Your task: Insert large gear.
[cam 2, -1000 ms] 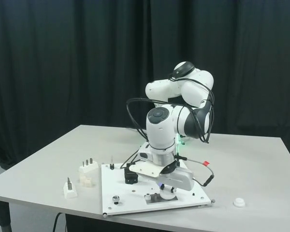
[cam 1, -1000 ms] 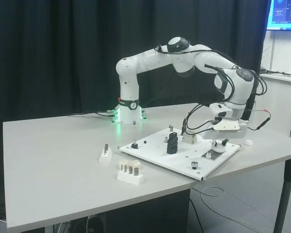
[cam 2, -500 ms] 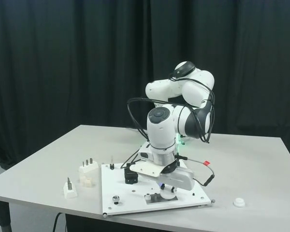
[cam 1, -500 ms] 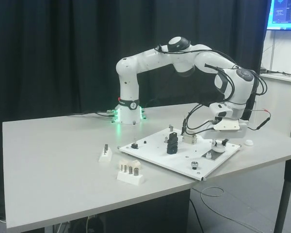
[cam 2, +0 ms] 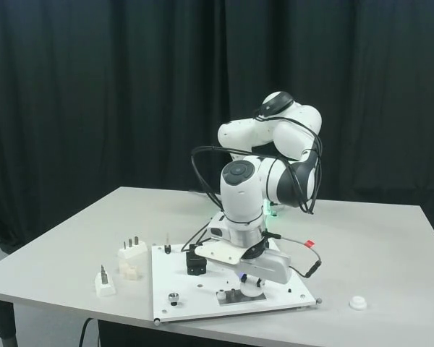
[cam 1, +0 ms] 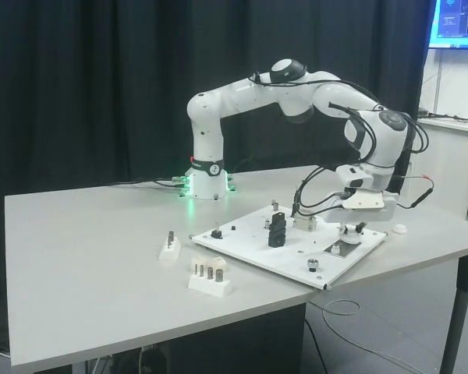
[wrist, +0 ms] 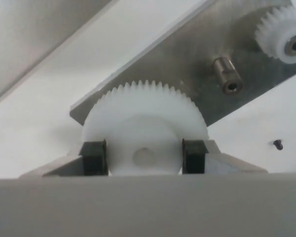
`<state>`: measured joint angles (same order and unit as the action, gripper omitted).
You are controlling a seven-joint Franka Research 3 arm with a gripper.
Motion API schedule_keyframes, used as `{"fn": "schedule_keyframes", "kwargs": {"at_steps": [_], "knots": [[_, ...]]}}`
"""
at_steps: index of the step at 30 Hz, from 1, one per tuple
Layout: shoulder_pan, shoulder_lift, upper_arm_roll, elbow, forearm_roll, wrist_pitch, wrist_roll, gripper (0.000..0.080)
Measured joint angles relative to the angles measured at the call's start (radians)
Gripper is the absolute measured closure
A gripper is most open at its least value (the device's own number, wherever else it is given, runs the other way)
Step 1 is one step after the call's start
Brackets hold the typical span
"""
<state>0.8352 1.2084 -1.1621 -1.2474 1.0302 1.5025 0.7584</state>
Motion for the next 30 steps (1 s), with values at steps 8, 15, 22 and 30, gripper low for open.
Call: {"fn": "schedule_keyframes", "kwargs": {"at_steps": [8,15,22,30], "knots": [[0.023,0.0,-0.019,-0.033,0.02,0.001,-0.012,0.0477],[0.045,0.0,-0.036,-0.067,0.04,0.015,-0.018,0.0477],[0.072,0.0,-0.053,-0.107,0.06,0.044,-0.018,0.0477],[0.109,0.0,-0.072,-0.155,0.08,0.078,-0.018,0.0477]]}}
